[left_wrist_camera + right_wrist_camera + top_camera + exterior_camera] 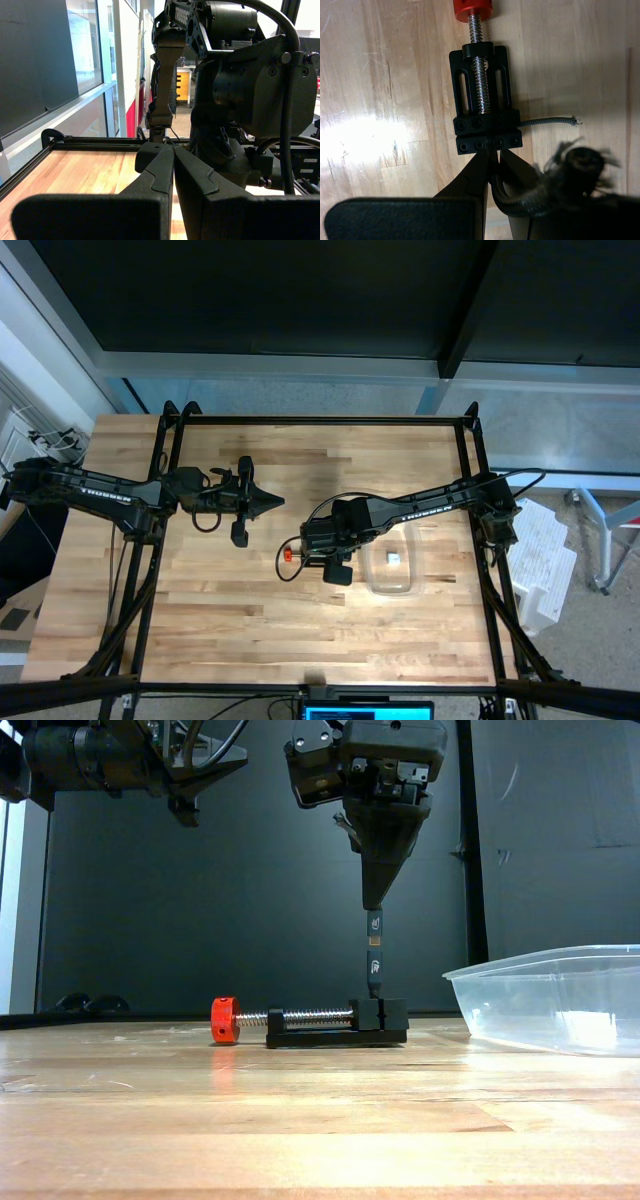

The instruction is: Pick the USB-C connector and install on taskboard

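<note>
Nearest us, the wooden table runs back from its near edge to the taskboard, which lies flat near the table's middle. Its red-orange knob points toward the left edge, and its thin upright pin stands at the other end.

Directly above that pin we see the right gripper pointing straight down. Its fingers are pinched together on the USB-C connector, which hangs upright from the tips. A small gap separates the connector from the top of the pin.

From the right wrist we see a braided cord leading out sideways from the taskboard's pin end.

Toward the right edge, just beside the taskboard, sits a clear plastic tray holding a small white square piece.

We find the left gripper hanging high over the left half of the table, well apart from the taskboard, its fingers pressed together on nothing.
</note>
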{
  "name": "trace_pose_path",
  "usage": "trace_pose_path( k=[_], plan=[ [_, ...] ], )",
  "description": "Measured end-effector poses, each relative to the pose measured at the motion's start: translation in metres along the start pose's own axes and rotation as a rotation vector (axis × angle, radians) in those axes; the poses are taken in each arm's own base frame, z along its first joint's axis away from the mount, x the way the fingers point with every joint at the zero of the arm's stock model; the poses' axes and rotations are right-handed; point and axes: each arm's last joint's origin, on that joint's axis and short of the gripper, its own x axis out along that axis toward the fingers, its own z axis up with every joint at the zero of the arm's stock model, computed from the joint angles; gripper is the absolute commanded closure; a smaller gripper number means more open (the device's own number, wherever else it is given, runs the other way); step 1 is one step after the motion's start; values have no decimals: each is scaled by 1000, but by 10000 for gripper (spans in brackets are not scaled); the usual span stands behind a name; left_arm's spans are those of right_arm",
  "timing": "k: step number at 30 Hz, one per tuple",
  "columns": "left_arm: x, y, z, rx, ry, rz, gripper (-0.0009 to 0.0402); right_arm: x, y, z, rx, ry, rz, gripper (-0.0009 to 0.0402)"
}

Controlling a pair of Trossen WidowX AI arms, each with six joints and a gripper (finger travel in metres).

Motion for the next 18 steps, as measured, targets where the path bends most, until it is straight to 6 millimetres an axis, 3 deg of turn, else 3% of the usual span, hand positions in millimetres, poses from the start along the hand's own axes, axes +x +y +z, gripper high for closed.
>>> trace_pose_path(
  k=[18],
  plan=[
    [0, 0, 0, 0, 0, 0, 393, 1, 0, 0, -8, -1, -12, 393]
  ],
)
